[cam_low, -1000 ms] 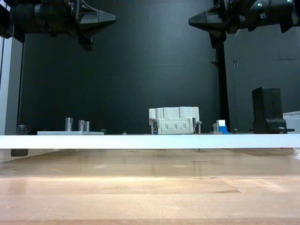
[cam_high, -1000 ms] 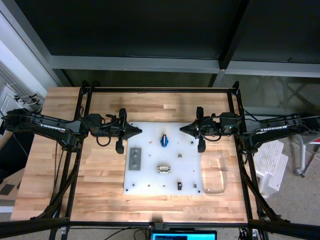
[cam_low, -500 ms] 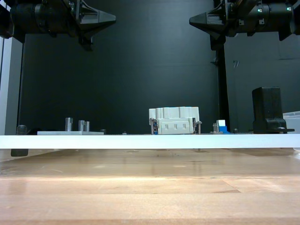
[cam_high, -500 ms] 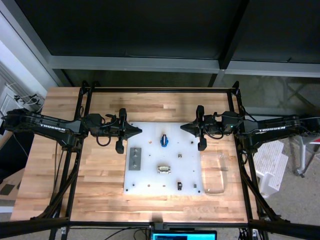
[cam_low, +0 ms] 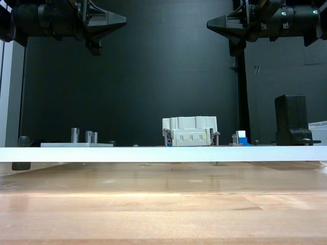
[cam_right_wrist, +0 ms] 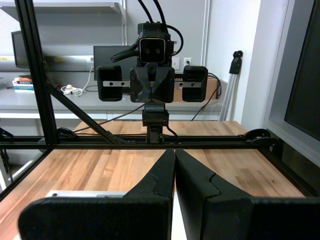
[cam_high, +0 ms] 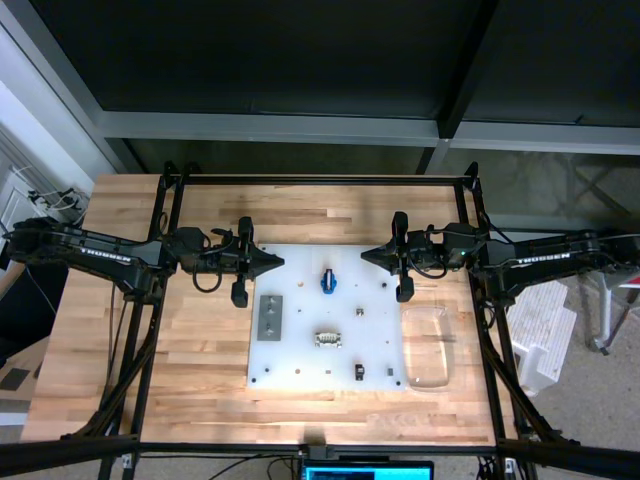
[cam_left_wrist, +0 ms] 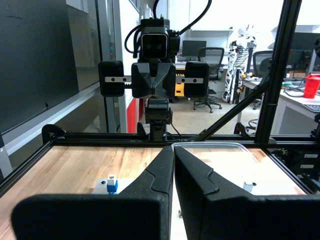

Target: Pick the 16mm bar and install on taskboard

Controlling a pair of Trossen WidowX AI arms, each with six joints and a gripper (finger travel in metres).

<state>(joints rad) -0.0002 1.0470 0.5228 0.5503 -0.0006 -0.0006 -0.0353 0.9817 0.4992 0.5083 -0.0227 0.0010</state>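
The white taskboard point(cam_high: 378, 338) lies flat mid-table and carries a grey block point(cam_high: 270, 315), a blue knob point(cam_high: 329, 281) and small connectors. The 16mm bar is out of view; I cannot pick it out in any frame. My left gripper point(cam_high: 279, 262) hovers high over the board's far left corner, shut and holding nothing, with its fingers point(cam_left_wrist: 162, 165) together. My right gripper point(cam_high: 364, 256) hangs at the same height over the board's far right part. It points inward at the left one and is also shut and bare, its fingers point(cam_right_wrist: 162, 167) pressed together. From table height, both grippers point(cam_low: 124, 20) point(cam_low: 208, 23) sit well above the board point(cam_low: 153, 153).
A clear plastic tray point(cam_high: 427, 347) rests just right of the board. On the board stand a white multi-pin connector point(cam_low: 189, 131), a black connector point(cam_low: 290, 120) and short metal pegs point(cam_low: 75, 135) on the grey block. A black frame point(cam_high: 320, 181) surrounds the wooden table.
The right arm has settled slightly, its gripper now more level. The left arm and everything on the board are unmoved.
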